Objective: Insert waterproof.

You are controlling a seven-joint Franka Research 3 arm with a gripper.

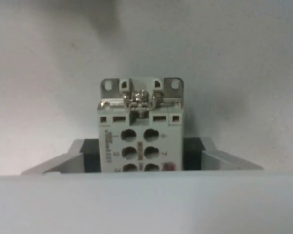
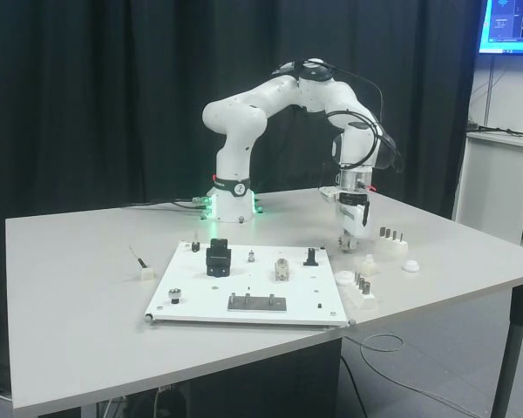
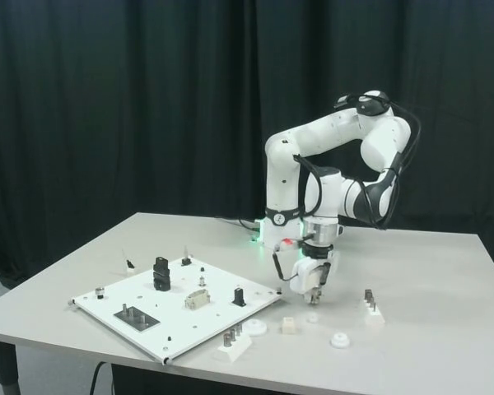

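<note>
The waterproof connector point(image 1: 140, 131) is a white block with several round numbered holes and a metal bracket on top. It sits between the black pads point(image 1: 91, 155) of my gripper point(image 1: 140, 161), which is shut on it. In the room views my gripper point(image 2: 347, 228) point(image 3: 313, 292) hangs just above the grey table, off the white board's point(image 2: 244, 292) point(image 3: 140, 300) edge on the arm's side. A small grey socket point(image 2: 281, 268) point(image 3: 197, 299) stands near the board's middle, well away from the gripper.
Near the gripper, white holders with pins point(image 2: 389, 244) point(image 3: 369, 311), a round white cap point(image 2: 410, 266) point(image 3: 340, 339) and a small white cube point(image 2: 367, 261) point(image 3: 289, 325) lie on the table. On the board are a black block point(image 2: 218, 259) point(image 3: 160, 274) and several small fixtures.
</note>
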